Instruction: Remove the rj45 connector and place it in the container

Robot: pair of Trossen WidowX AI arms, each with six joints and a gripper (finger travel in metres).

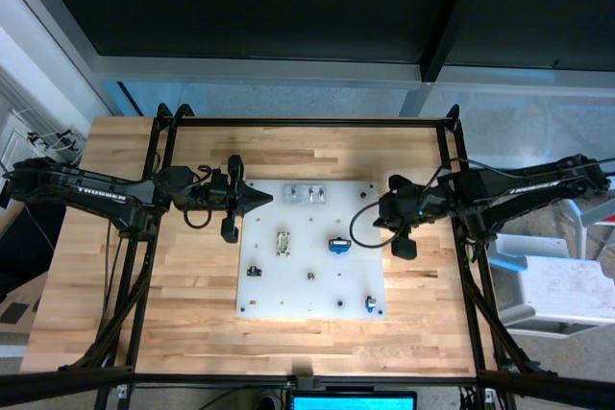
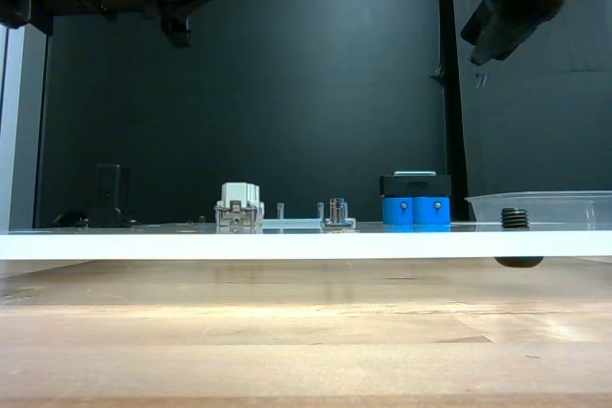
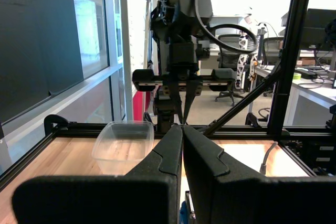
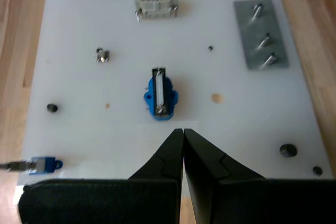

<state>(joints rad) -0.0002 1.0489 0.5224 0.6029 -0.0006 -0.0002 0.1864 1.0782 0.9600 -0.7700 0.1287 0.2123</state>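
Both my claws hang clenched and empty, high above the white board point(image 1: 288, 285). My left claw point(image 3: 182, 129) is over the board's left edge, and my right claw point(image 4: 183, 131) is over its right edge. The rj45 connector point(image 4: 22, 166) sits plugged into its small blue socket point(image 4: 48, 164) at the board's near right corner. The clear container point(image 3: 124, 145) stands toward the right arm's side. I judge that removal has not begun. My nearer right claw must next open, descend around the plug and pull it straight out.
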